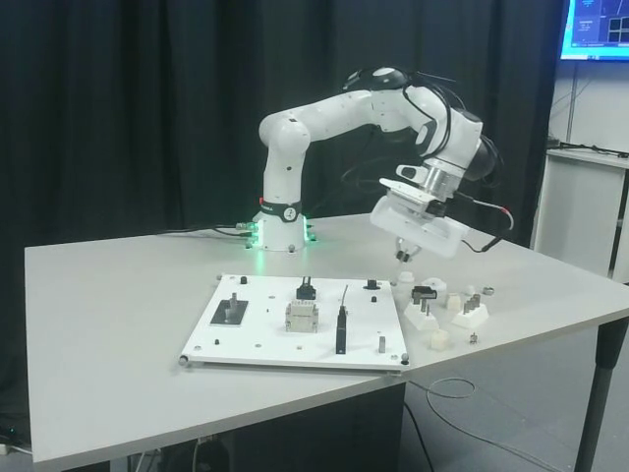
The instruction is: Insert Ethernet.
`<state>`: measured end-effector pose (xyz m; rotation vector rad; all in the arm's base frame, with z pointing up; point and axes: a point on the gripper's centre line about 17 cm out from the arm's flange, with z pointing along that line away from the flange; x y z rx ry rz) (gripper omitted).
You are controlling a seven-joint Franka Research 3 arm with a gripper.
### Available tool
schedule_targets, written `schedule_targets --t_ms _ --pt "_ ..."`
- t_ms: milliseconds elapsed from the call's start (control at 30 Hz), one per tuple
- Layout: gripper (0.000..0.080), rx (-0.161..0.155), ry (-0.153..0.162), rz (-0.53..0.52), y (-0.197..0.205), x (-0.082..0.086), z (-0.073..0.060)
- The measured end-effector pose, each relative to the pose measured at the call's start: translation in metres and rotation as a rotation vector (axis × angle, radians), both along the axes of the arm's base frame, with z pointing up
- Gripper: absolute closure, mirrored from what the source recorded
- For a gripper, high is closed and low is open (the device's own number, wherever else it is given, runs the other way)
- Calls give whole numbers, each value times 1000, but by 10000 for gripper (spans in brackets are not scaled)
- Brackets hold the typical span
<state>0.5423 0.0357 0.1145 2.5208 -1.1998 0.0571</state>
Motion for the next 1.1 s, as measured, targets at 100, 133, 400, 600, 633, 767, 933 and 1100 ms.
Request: schedule_targets --t_ms 100,133,400,600,633,767,933,1100 --pt "730 -3 -5 -24 -6 -6 3" --pt "730 -4 -7 -34 -8 -8 4" --pt "730 -19 -35 -127 -19 -19 9" --pt "730 -37 -70 -226 -25 -24 10" --pt "730 -41 -76 -241 -26 -24 11" --pt "730 -52 -105 -314 -29 -26 11" --pt "730 -68 -139 -406 -31 -29 12" --pt "730 -88 -161 -476 -32 -35 13"
